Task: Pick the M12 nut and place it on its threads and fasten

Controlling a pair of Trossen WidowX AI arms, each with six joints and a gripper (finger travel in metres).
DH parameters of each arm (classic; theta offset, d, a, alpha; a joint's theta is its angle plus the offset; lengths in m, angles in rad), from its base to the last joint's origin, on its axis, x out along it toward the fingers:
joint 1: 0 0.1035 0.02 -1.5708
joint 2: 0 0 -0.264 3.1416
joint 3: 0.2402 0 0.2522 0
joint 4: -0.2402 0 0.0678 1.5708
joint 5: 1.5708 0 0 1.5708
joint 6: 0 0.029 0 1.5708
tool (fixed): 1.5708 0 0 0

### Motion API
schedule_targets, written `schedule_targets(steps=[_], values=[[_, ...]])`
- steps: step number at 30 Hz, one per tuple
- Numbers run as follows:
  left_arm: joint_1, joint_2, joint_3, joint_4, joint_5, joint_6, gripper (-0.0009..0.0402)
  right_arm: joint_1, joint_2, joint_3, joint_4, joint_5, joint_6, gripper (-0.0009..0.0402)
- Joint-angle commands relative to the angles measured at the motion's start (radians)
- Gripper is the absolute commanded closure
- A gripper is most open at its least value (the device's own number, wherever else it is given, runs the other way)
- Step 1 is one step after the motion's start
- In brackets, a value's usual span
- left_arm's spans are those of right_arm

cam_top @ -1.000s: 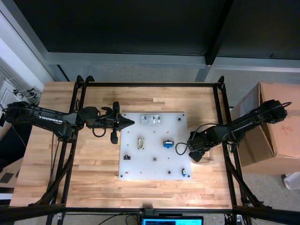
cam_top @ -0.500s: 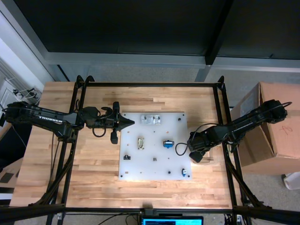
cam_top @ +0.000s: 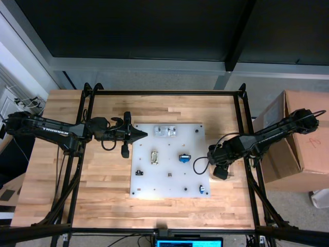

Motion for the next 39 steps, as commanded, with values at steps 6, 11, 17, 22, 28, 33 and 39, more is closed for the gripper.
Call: schedule_targets(steps=[6,11,17,22,28,33,39], values=[[0.000,0.000,0.000,0.000,0.000,0.000,0.0393,0.007,0.012,0.087,-0.024,0.000,-0.171,0.0331],[0.000,0.000,0.000,0.000,0.000,0.000,0.0393,0.033,0.064,0.160,-0.030,-0.002,-0.281,0.0331],[0.000,0.000,0.000,0.000,0.000,0.000,0.0393,0.044,0.171,0.285,-0.121,0.002,-0.343,0.0331],[0.000,0.000,0.000,0.000,0.000,0.000,0.0393,0.061,0.187,0.306,-0.156,0.006,-0.271,0.0328],[0.000,0.000,0.000,0.000,0.000,0.000,0.0393,0.140,0.176,0.234,-0.150,0.010,-0.149,0.0290],[0.000,0.000,0.000,0.000,0.000,0.000,0.0393,0.183,0.119,0.135,-0.112,0.010,-0.093,0.0249],[0.000,0.000,0.000,0.000,0.000,0.000,0.0393,0.222,0.042,0.068,-0.109,0.020,-0.309,0.0218]])
